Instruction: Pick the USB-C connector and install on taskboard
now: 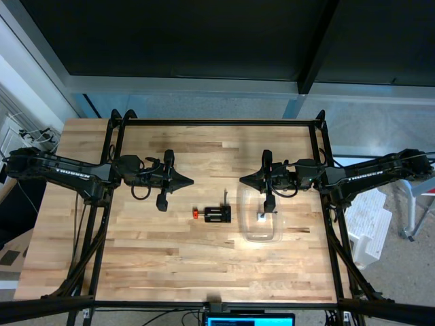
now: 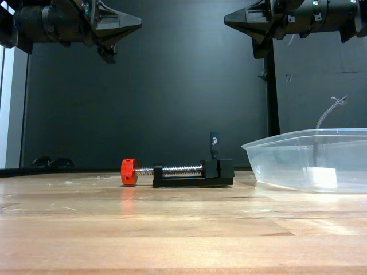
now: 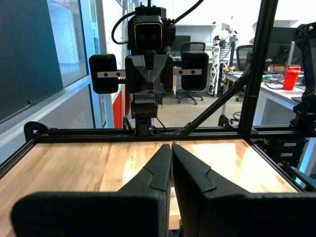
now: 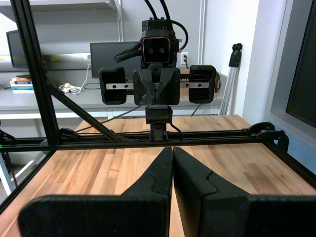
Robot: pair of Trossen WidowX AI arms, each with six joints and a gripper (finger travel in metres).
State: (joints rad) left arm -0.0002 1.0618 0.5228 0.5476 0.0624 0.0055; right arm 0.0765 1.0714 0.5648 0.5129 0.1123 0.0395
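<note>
Now at the Pick Step: Connector Not Yet Grasped

You are at the first step, and you should judge the pick as not begun. The USB-C connector (image 1: 262, 217), taken here to be the small pale-lit piece with a thin wire (image 2: 324, 114) attached, lies inside the clear tray (image 1: 270, 232). The tray sits just beside the taskboard (image 1: 217, 215) on the right arm's side. The taskboard's orange-red knob (image 1: 195, 214) points toward the left arm.

The left gripper (image 1: 189, 181) hangs high above the taskboard, beyond its knob end. The right gripper (image 1: 243, 180) hangs at like height, beyond the taskboard on the tray side. Each gripper has its fingers (image 3: 159, 170) pressed together tip to tip and holds nothing.

For the next move, use the right arm, since it is nearer the tray. Spread its fingers first, then lower them into the tray over the connector, clear of the tray wall and the wire.

Consult the high view for the layout beside the taskboard. Only the low view shows a short dark upright post (image 2: 214, 143) on the taskboard's end away from the knob, and the wire rising above the tray rim. You cannot tell whether that post is the socket. The wrist views confirm the closed fingers but show neither taskboard nor tray, only the opposite arm.
</note>
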